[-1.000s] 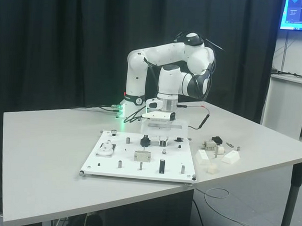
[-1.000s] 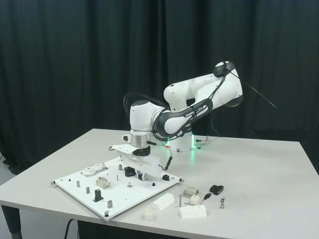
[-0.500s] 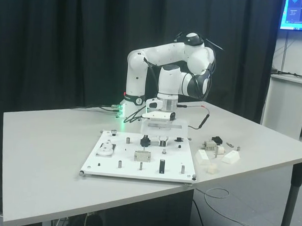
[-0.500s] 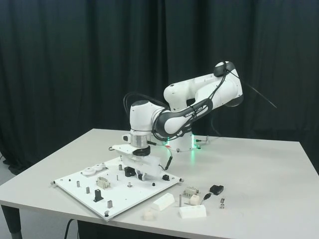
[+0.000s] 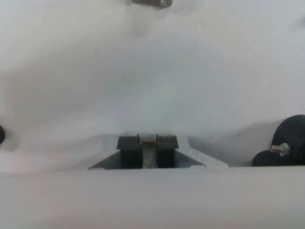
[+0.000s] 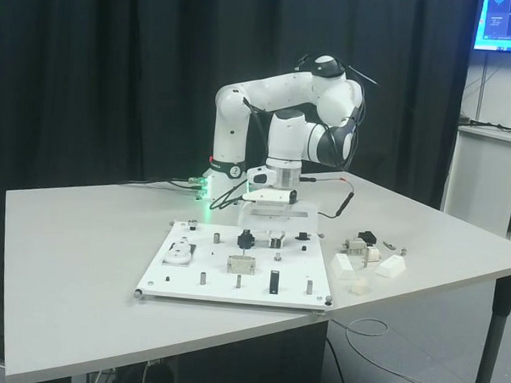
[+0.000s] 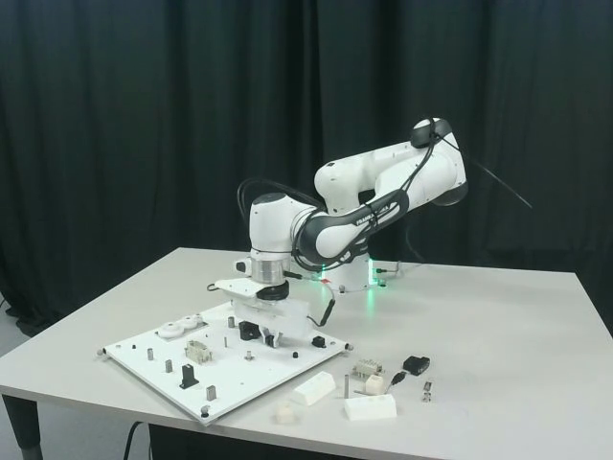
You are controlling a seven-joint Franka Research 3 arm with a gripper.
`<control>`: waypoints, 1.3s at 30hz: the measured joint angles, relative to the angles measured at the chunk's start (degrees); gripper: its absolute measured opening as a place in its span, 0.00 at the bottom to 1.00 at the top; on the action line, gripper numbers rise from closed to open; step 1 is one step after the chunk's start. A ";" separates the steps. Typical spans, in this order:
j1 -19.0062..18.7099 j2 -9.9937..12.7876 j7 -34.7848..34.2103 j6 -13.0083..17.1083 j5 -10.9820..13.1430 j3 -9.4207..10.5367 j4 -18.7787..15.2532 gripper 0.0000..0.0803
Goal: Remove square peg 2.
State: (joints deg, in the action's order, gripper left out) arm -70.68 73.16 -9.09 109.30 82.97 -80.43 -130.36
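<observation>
In the wrist view, the tool (image 5: 148,151) is pinching a small metal square peg (image 5: 148,153) between its two black fingertips (image 5: 127,151). The peg's long axis is running along the fingers, one end pointing toward the flat white assembly board (image 5: 152,71) beneath it. A round black knob with a metal screw (image 5: 282,148) is sitting on the board nearby.

In the first room view, the white robot arm (image 6: 284,116) is reaching down over the far side of the white board (image 6: 192,274), its tool (image 6: 275,240) hanging just above the surface, next to a black cross-shaped part (image 6: 246,239). The board is lying on the grey tabletop (image 6: 66,251).

In the second room view, the tool (image 7: 270,335) is pointing straight down over the board (image 7: 144,364), so the peg is standing upright. Several white blocks (image 7: 369,407) are lying on the tabletop (image 7: 498,326) beside the board.
</observation>
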 joint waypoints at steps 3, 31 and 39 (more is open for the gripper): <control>0.00 0.00 0.11 0.01 0.00 0.00 0.00 0.09; -0.31 0.00 -5.31 -0.25 -0.03 -0.71 -0.21 0.08; -1.03 -0.03 -5.69 -1.38 -0.45 -2.57 -0.78 0.08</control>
State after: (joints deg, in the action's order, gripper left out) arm -71.72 73.12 -14.78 107.92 82.52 -83.00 -131.14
